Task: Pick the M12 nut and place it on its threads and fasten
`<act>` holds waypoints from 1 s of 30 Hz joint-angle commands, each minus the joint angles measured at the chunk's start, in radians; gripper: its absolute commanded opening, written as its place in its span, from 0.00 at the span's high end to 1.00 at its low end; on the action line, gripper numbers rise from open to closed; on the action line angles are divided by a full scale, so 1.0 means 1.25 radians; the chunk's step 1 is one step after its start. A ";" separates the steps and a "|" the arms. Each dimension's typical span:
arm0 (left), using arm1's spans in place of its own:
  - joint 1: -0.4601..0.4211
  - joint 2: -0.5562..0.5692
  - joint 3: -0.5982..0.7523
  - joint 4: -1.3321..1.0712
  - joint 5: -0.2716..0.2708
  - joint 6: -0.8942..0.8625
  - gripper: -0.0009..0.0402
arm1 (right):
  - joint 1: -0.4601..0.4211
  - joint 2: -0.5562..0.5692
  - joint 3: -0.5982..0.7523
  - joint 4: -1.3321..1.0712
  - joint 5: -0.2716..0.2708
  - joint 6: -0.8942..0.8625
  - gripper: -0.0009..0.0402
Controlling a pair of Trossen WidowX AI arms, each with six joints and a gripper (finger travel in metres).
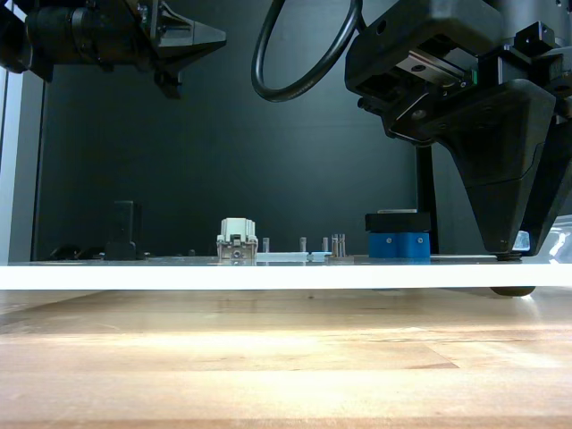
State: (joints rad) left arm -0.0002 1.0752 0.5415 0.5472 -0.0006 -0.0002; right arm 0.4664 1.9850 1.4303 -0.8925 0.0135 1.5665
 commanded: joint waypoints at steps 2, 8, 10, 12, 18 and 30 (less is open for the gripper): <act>0.000 0.000 0.000 0.000 0.000 0.000 0.98 | 0.000 0.001 0.000 -0.005 0.002 -0.001 0.82; 0.000 0.000 0.000 0.000 0.000 0.000 0.98 | 0.001 0.001 0.005 -0.006 0.002 -0.002 0.67; 0.000 0.000 0.000 0.000 0.000 0.000 0.98 | 0.002 0.000 0.010 -0.012 0.002 -0.003 0.62; 0.000 0.000 0.000 0.000 0.000 0.000 0.98 | 0.002 0.000 0.016 -0.020 0.002 -0.004 0.56; 0.000 0.000 0.000 0.000 0.000 0.000 0.98 | 0.003 -0.003 0.042 -0.053 -0.003 -0.028 0.44; 0.000 0.000 0.000 0.000 0.000 0.000 0.98 | 0.004 -0.054 0.077 -0.081 -0.105 -0.505 0.42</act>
State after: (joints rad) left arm -0.0002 1.0752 0.5415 0.5472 -0.0006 -0.0002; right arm 0.4709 1.9266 1.5230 -0.9916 -0.0986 1.0119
